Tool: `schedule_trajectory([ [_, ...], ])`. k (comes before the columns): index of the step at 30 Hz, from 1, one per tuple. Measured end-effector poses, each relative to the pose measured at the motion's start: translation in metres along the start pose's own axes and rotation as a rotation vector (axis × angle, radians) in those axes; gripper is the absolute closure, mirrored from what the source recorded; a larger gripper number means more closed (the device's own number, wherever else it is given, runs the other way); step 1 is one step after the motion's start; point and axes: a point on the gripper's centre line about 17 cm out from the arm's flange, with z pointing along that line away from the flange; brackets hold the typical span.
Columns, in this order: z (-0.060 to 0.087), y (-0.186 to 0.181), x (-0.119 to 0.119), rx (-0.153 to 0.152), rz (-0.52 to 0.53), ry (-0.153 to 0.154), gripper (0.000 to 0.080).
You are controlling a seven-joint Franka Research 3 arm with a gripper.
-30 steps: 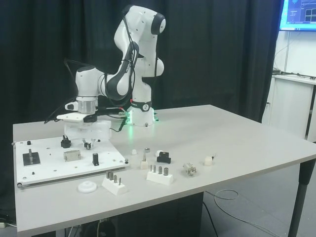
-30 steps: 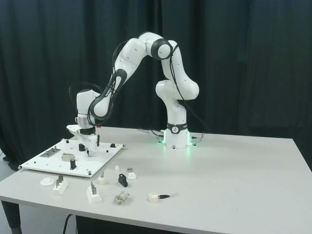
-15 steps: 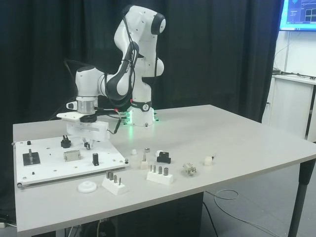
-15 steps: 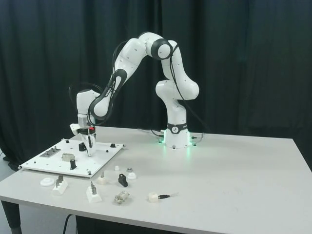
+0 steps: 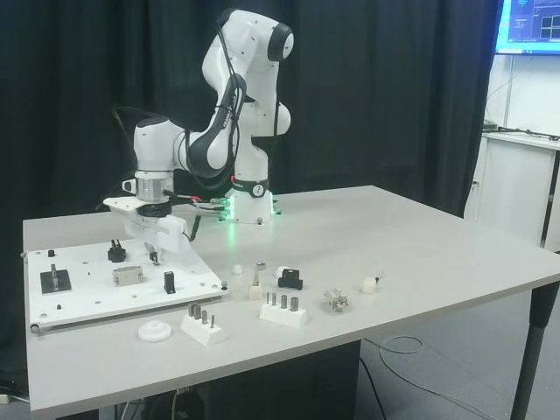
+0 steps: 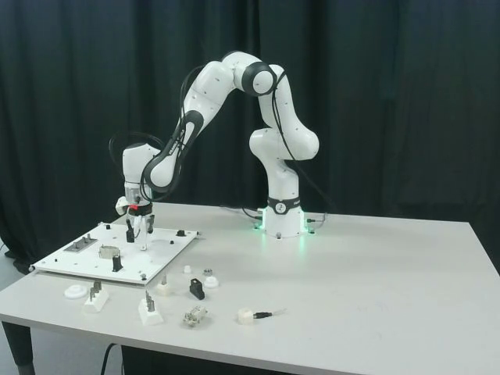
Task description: Insert BNC.
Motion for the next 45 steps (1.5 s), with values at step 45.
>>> schedule_trajectory([
  [45, -0.014, -0.005, 0.016, 0.021, 0.362, 0.022, 0.0490],
])
